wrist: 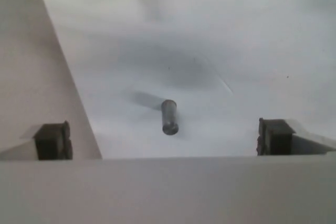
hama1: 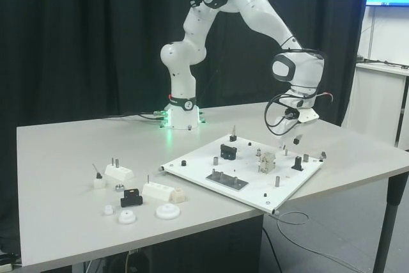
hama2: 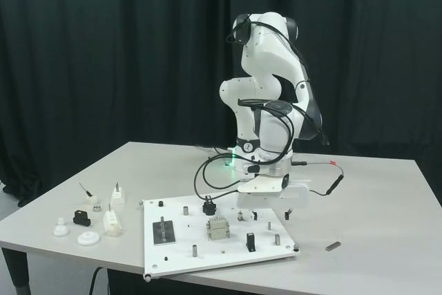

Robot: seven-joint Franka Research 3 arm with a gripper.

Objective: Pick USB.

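Observation:
My gripper (wrist: 163,139) is open, its two black fingertips (wrist: 52,141) standing wide apart just above the white board (wrist: 252,35). Between them, a little ahead, a short grey peg (wrist: 169,117) stands upright on the board. In the room views the gripper (hama1: 295,139) (hama2: 270,213) hangs low over the board's far right part. A black plug-like block (hama1: 228,152) (hama2: 209,206) sits on the board to the side of the gripper; I cannot tell for certain that it is the USB. Nothing is held.
The board (hama1: 192,171) also carries a grey plate (hama1: 225,180), a white-grey block (hama1: 265,161), a black upright piece (hama1: 297,161) and several pegs. Loose white and black parts (hama1: 131,196) lie on the grey table at the left. A small grey piece (hama2: 333,245) lies beside the board.

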